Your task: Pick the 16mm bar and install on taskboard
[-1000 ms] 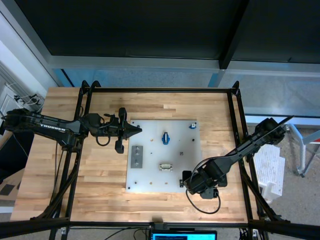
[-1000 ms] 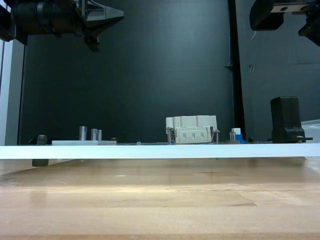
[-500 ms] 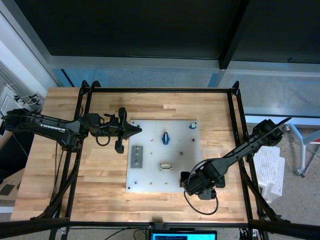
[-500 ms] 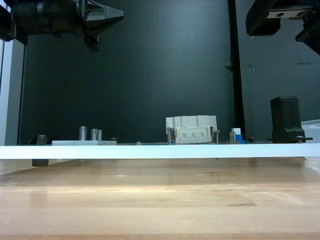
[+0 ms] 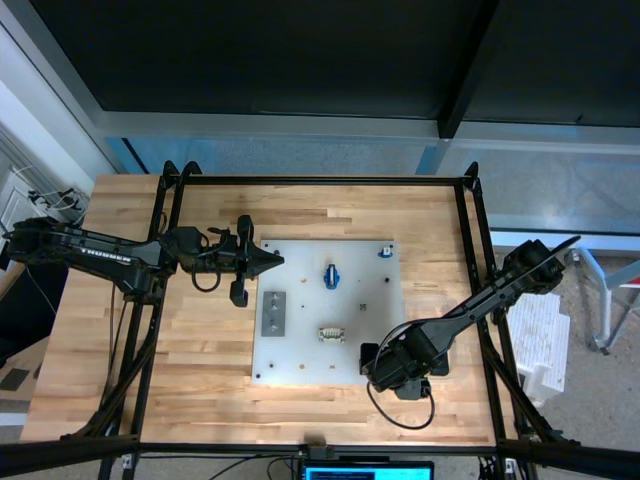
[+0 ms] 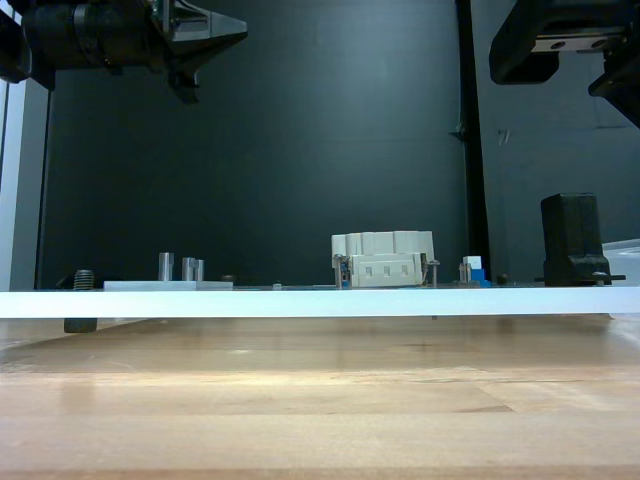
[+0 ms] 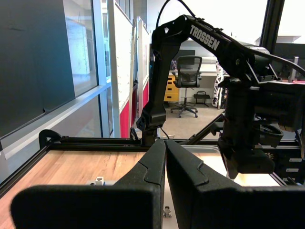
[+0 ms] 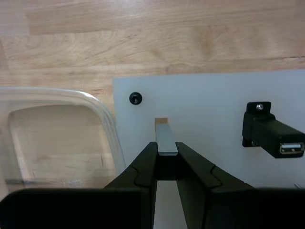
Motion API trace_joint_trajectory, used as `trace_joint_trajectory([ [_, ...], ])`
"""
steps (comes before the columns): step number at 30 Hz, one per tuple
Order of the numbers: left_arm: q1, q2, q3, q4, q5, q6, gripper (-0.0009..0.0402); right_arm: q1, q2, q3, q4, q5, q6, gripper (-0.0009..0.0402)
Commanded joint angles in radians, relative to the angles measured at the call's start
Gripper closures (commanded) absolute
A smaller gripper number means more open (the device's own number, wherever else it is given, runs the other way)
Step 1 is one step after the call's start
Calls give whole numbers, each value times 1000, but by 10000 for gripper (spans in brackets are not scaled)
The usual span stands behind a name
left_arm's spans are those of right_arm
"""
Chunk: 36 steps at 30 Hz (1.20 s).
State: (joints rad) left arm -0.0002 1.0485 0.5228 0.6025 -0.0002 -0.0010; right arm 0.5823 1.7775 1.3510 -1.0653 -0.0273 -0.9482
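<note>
- So, biggest first: the taskboard [image 5: 300, 345], a flat white plate in the middle of the table, carries a grey block [image 5: 273, 313], a blue knob [image 5: 331, 276] and a few small connectors.
- A clear tray [image 8: 71, 90] sits just beside the board's corner, and I can't see anything in it.
- The right gripper [image 8: 167, 148] hangs over that near corner of the board, fingers clamped on the 16mm bar [image 8: 167, 138]. The low view shows it well clear of the plate.
- The left gripper [image 7: 165, 143] is parked high off the board's far left edge, fingers pressed together w/ nothing between them.
- Handling of the bar, my guess: solid metal, so stiff and not fragile, and light for the arm. The smooth faces prob. make it slippery.
- The grip is near one end, w/ the other end poking out past the fingertips. That suits feeding the free end in, but a knock there could twist the bar in the pads, so squeeze firm and go straight.
- Looks: small, short and plain grey, w/ a bright flat end face catching the light and no markings I can make out.
- Smallest: a little square opening [image 8: 161, 121] in the plate shows just beyond the bar's free end in the right wrist view, prob. its seat. A black screw head [image 8: 136, 98] is near it, a black USB connector [image 8: 269, 133] off to the other side.
</note>
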Motion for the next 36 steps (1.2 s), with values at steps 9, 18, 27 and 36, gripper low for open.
trace_joint_trajectory([
  [9,0,0,0,0,0,0,393,0,-1,-23,34,-20,-3,393],
  [18,0,0,0,0,0,0,393,0,-1,-31,42,-18,-4,393],
  [27,0,0,0,0,0,0,393,-3,-1,-42,57,-18,-4,393],
  [36,0,0,0,0,0,0,393,-8,-1,-42,54,-18,-4,393],
])
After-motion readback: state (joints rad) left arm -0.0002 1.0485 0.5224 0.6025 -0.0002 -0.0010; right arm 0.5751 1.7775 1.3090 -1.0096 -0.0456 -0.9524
